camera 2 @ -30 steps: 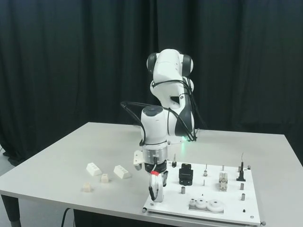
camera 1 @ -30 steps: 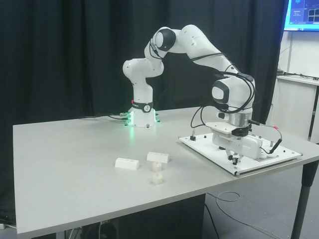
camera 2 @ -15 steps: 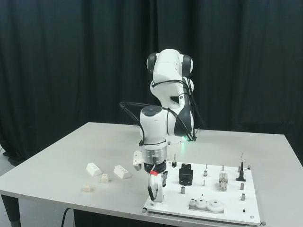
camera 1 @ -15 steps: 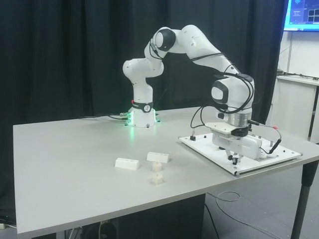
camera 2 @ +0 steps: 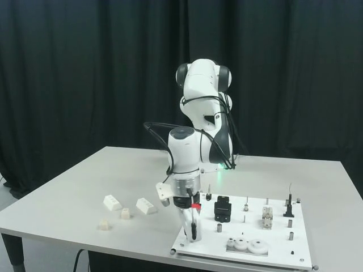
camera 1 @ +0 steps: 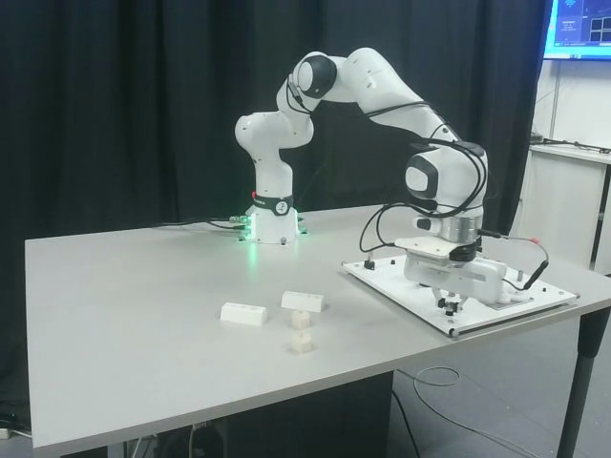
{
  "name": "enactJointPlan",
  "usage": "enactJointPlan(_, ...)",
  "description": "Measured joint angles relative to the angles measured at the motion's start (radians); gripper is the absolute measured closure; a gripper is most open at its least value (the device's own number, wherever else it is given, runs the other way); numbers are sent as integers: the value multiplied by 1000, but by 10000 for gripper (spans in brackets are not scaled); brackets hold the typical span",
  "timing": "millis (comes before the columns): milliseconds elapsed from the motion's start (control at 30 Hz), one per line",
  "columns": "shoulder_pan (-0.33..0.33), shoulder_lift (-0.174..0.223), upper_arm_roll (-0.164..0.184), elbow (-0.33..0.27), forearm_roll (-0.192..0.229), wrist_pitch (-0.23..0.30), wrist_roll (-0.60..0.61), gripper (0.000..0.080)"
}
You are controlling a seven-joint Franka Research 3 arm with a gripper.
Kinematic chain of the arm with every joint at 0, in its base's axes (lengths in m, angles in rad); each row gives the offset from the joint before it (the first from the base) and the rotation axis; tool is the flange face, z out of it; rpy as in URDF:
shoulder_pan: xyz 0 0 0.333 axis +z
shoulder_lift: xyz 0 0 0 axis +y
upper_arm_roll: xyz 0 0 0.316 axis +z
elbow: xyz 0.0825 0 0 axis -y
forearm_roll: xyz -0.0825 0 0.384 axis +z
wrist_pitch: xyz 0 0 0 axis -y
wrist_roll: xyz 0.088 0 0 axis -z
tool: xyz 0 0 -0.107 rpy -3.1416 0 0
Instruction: Remove bolt 4.
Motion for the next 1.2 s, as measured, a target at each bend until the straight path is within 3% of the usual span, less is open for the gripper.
enactJointPlan(1200,11,1,0,0,-19,18,-596,578)
